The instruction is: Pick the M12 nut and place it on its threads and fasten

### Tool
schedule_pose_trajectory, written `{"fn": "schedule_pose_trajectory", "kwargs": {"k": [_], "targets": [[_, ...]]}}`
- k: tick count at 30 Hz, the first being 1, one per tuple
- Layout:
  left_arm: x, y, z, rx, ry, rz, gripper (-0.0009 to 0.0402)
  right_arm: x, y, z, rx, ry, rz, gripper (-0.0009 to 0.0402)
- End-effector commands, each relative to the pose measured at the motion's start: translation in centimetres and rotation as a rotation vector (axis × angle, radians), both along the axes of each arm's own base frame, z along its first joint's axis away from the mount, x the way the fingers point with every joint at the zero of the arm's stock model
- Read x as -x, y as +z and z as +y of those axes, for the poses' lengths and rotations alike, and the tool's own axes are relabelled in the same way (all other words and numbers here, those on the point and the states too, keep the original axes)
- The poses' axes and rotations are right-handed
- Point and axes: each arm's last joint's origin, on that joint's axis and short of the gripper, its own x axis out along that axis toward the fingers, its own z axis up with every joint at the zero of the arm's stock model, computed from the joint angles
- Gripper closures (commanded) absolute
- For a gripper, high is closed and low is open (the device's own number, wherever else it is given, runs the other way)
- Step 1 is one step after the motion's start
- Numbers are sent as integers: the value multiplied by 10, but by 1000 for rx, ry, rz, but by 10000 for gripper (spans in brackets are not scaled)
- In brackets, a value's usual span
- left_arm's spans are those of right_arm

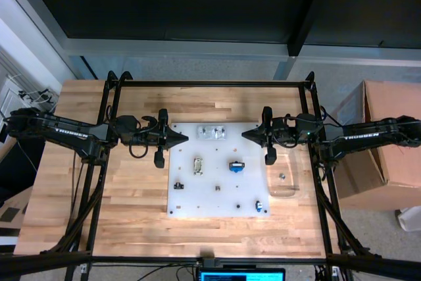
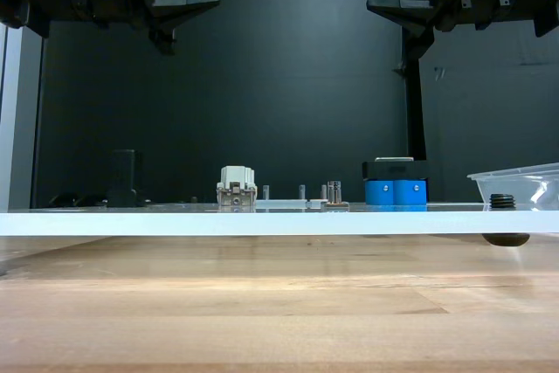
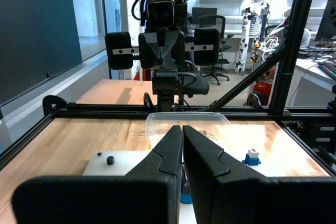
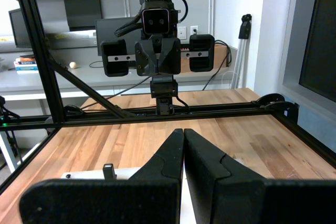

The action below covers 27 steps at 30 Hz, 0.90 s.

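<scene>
The small silver M12 nut (image 1: 281, 176) lies free in the clear plastic tray (image 1: 284, 195) just off the right edge of the white task board (image 1: 197, 195), not on its stud. The short black ribbed stud (image 2: 500, 202) is bare, ribs showing (the low view makes it look inside the tray). Over the board's far right part hovers the right gripper (image 1: 243, 135), fingers pinched together on nothing. The nut sits nearer and to the right of its tip, so this arm is closer. Opposite, over the far left part, the left gripper (image 1: 186, 138) is also pinched empty, well apart from the nut. The nut shows as a tiny bright speck, too small to tell whether it lies flat.
</scene>
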Motion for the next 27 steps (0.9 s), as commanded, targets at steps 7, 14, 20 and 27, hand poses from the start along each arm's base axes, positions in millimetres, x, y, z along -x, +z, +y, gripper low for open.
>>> {"fn": "schedule_pose_trajectory", "kwargs": {"k": [7,14,20,27], "targets": [[0,0,0,0,0,-1,393,1,-18,6,-121,22,237,393],[0,0,0,0,0,-1,393,10,-15,16,-100,64,655,393],[0,0,0,0,0,-1,393,21,-17,23,-80,80,959,393],[0,0,0,0,0,-1,393,26,-12,30,-72,79,1276,393]]}}
